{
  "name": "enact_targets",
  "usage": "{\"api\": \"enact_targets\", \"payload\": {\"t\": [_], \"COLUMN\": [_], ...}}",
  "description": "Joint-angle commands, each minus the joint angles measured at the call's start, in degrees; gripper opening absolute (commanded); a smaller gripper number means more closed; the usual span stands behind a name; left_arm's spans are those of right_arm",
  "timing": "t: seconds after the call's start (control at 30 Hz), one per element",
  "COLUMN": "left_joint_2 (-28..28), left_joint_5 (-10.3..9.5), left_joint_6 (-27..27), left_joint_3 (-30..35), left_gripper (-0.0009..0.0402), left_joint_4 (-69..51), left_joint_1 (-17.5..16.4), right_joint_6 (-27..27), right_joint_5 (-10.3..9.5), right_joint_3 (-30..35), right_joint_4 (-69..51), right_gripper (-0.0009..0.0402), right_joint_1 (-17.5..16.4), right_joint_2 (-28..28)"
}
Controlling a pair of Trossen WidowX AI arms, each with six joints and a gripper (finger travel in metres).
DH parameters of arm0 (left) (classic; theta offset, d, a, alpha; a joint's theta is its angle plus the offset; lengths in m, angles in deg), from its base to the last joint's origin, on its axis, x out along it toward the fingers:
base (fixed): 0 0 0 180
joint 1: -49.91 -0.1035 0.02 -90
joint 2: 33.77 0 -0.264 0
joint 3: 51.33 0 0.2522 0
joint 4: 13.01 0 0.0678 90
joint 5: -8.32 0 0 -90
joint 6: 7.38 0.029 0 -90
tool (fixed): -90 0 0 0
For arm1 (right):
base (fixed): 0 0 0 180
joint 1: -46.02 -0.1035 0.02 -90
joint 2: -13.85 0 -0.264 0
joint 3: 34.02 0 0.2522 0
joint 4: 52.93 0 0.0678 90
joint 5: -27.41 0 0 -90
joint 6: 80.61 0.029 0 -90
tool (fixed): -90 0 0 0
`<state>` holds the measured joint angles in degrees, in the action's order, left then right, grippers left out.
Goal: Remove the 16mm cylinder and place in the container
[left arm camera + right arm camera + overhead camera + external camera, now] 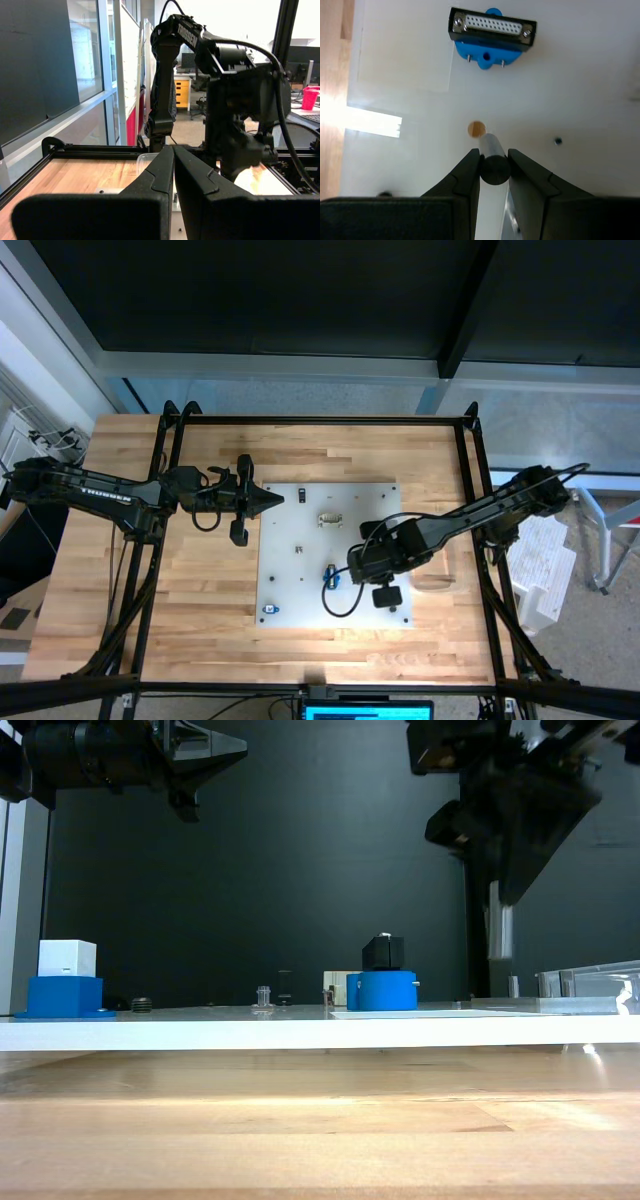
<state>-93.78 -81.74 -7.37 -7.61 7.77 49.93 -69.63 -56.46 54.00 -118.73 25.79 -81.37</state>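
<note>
now, right hand point(493, 156) clamped on 16mm cylinder point(495, 169) above board point(580, 80), left hand point(173, 152) together beside board

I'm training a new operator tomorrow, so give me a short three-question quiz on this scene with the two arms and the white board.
1. True or false: the right gripper holds the 16mm cylinder between its fingers, above the white board.
2. The left gripper is: A) gripping the blue connector; B) raised by the board's left edge, fingers shut on nothing; C) lying flat on the table.
3. Fill in: the cylinder must go into the clear ____ beside the board's right edge.

Key: 1 true. 2 B. 3 container.
</note>
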Motion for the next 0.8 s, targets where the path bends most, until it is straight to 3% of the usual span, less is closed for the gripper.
{"api": "enact_targets", "payload": {"t": [0.03, 0.23, 0.8], "left_joint_2": [0.0, 0.0, 0.0], "left_joint_5": [0.02, 0.02, 0.02], "left_joint_6": [0.0, 0.02, 0.0], "left_joint_3": [0.0, 0.0, 0.0], "left_gripper": [0.0, 0.0, 0.0], "left_joint_4": [0.02, 0.02, 0.02], "left_joint_1": [-0.02, -0.02, -0.02], "right_joint_6": [0.24, 1.79, 6.6], "right_joint_5": [-0.11, -0.11, -0.11], "right_joint_3": [-0.26, -3.13, -15.26], "right_joint_4": [-1.07, -1.51, -6.03], "right_gripper": [0.0007, 0.0007, 0.0007], "right_joint_1": [-0.02, -0.17, -2.47], "right_joint_2": [1.4, 5.07, 22.86]}}
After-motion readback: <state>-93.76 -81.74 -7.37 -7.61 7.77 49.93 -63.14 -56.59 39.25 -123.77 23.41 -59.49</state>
